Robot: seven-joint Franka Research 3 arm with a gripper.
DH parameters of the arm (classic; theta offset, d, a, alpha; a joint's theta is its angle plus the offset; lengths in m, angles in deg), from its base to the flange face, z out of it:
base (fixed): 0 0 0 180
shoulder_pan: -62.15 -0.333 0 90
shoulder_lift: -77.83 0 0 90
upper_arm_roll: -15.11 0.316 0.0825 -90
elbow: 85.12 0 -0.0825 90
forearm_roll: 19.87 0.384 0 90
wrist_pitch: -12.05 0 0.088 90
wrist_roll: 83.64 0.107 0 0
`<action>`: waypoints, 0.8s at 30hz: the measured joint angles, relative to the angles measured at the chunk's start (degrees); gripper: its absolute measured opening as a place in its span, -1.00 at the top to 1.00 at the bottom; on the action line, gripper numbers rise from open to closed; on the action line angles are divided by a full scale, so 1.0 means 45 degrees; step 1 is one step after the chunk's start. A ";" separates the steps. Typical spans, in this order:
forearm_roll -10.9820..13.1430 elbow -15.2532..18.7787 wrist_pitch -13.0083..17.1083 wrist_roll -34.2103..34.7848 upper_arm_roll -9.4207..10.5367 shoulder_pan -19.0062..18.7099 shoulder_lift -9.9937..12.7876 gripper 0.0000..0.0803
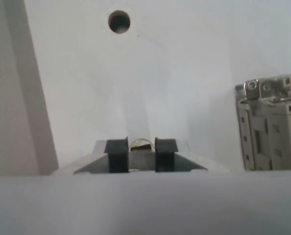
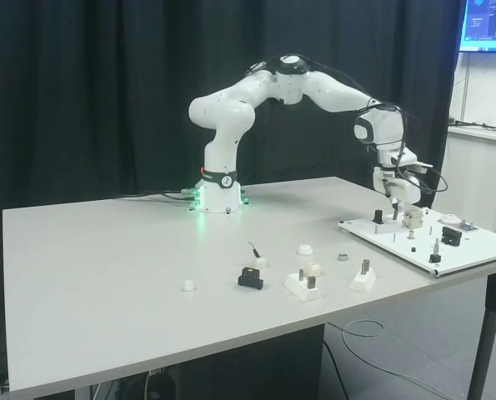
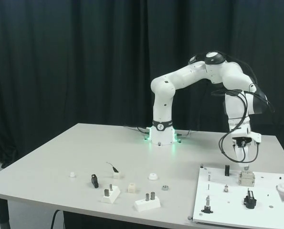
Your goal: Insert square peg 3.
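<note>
Gripper (image 1: 141,155) low over white board (image 2: 473,254), fingers narrow, pinching small shiny peg (image 1: 141,144) between black pads. Peg picked up and carried; insertion not yet done, judging by position. Round hole (image 1: 119,22) in board at 12 o'clock from peg in wrist view, well apart. Grey connector block (image 1: 272,127) at 3 o'clock.

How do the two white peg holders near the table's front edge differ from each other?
In the second room view, the left holder is smaller and squarish, while the right holder is longer and more rectangular. The left holder carries one upright peg; the right holder carries two standing side by side. The right holder also sits closer to the white board. Both are white blocks resting flat on the grey table, away from the gripper.
</note>
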 joint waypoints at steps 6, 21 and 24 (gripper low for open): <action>0.0160 0.0117 -0.0038 -0.0712 -0.0003 0.0026 -0.0074 0.72; 0.0757 0.0344 -0.0529 -0.2026 -0.0082 0.0318 -0.0153 0.72; 0.0914 0.0367 -0.0716 -0.2245 -0.0103 0.0408 -0.0153 0.72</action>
